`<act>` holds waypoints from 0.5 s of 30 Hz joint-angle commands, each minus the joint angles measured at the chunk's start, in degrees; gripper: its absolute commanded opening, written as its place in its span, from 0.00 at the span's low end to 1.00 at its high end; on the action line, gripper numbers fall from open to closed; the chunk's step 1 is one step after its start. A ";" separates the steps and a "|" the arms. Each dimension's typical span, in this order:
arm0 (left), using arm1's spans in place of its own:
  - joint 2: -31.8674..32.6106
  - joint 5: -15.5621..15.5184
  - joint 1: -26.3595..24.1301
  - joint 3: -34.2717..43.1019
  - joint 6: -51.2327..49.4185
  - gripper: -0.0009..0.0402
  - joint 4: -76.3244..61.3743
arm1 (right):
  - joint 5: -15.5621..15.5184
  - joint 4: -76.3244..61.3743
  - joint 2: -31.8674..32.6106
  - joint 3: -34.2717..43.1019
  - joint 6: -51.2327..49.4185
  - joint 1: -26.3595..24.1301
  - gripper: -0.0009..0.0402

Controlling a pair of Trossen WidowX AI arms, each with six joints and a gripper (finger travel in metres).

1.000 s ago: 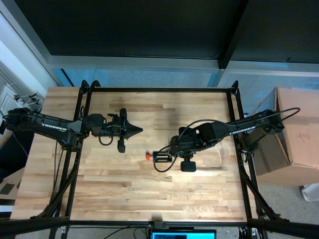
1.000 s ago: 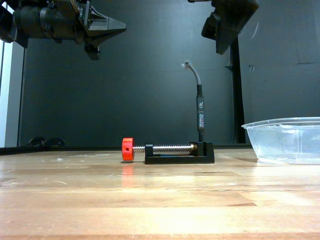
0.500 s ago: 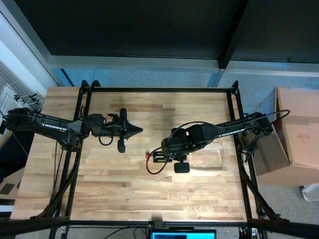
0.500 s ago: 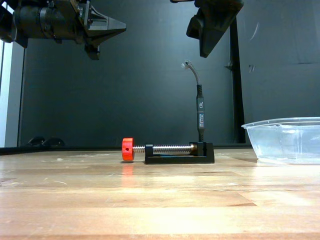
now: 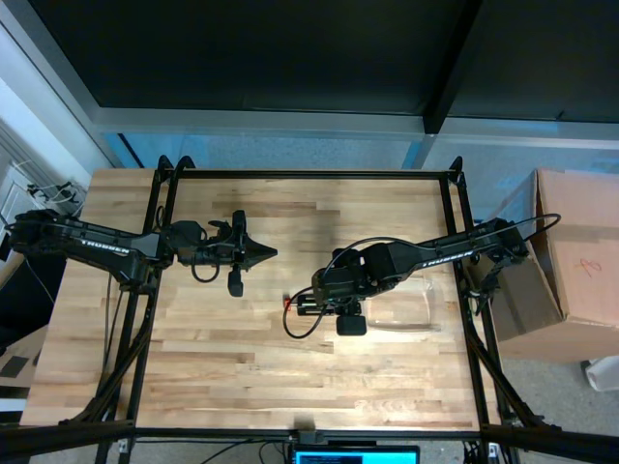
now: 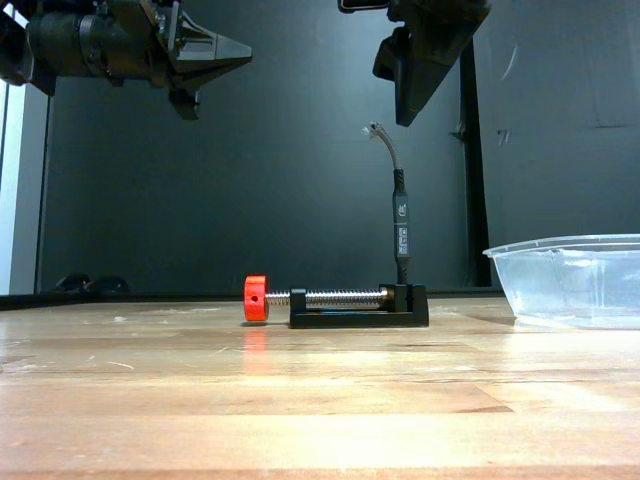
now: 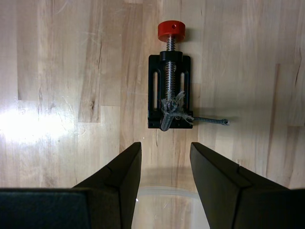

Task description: Remove the USB-C connector from the USB-C receptacle and place in the container

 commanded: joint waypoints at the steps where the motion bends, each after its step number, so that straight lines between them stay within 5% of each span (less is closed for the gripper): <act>1: 0.00 0.00 0.02 0.00 0.00 0.02 0.00 | 0.04 1.16 0.48 -0.52 -0.42 0.02 0.37; 15: 0.00 0.00 0.00 0.00 0.00 0.02 0.04 | 0.02 3.74 5.62 -2.40 -1.84 -0.09 0.37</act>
